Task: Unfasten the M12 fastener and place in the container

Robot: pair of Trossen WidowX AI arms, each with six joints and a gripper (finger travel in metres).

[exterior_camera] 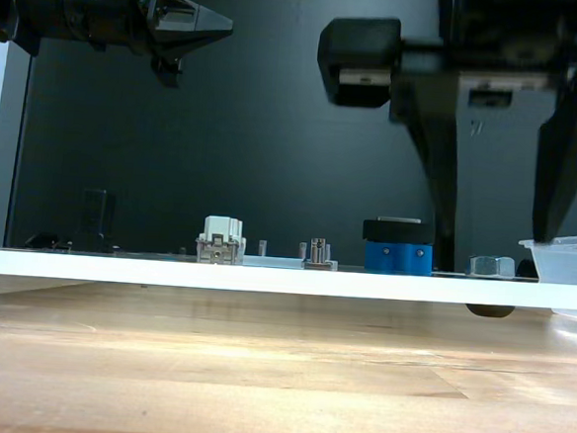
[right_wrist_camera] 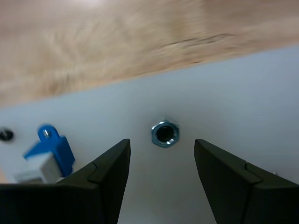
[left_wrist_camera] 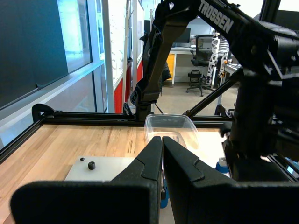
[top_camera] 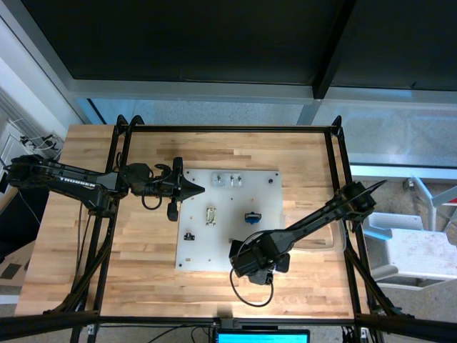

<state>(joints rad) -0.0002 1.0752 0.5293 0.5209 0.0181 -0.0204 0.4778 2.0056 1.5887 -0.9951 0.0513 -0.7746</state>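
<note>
Nut point(right_wrist_camera: 164, 134) under right gripper point(exterior_camera: 494, 246), left gripper point(top_camera: 196, 189) aloft

The nut point(right_wrist_camera: 164, 134) is silver, board point(right_wrist_camera: 243, 93) white, container point(left_wrist_camera: 154, 127) seemingly clear.

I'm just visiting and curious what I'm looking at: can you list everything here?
Table: one, light wood, under everything.
Board: one, white, mid-table.
Container: one, clear, beside the board's right edge.
M12 nut: one, silver, on the board; whether on its stud, cannot tell.
Connector: one, blue, mid-board.
Left gripper: one, black, raised over the board's far left edge, fingers shut.
Right gripper: one, black, low over the nut, fingers open either side.
</note>
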